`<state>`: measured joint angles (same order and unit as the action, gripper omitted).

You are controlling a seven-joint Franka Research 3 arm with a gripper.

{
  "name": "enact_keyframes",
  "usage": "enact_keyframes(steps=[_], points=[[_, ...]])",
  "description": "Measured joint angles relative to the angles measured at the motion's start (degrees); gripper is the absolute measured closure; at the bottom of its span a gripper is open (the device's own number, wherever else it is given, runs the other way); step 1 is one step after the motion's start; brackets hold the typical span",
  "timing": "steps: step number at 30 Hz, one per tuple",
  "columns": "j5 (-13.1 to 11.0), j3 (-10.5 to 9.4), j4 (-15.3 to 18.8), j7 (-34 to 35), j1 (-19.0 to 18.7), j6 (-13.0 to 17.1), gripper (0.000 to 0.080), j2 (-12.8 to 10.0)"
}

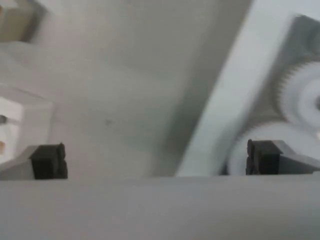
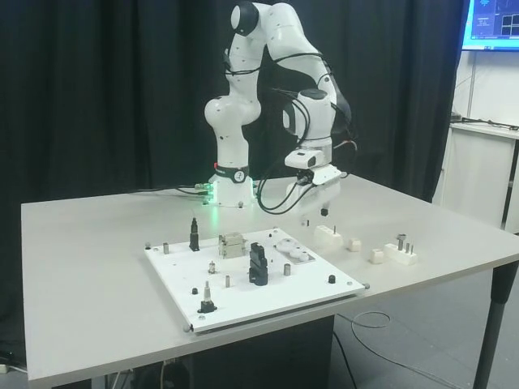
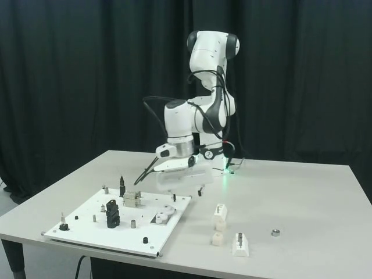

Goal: Pick square peg 1.

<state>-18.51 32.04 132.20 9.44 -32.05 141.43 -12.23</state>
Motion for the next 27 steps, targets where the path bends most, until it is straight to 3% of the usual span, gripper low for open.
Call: enact_keyframes(steps=[18,27], points=[[1.0,-0.43,4.5,13.5,-6.0,6.3,0.0003,-0.3],[1.0,-2.33,5.9,21.0,-6.9,7.6,0.0003,-0.7]])
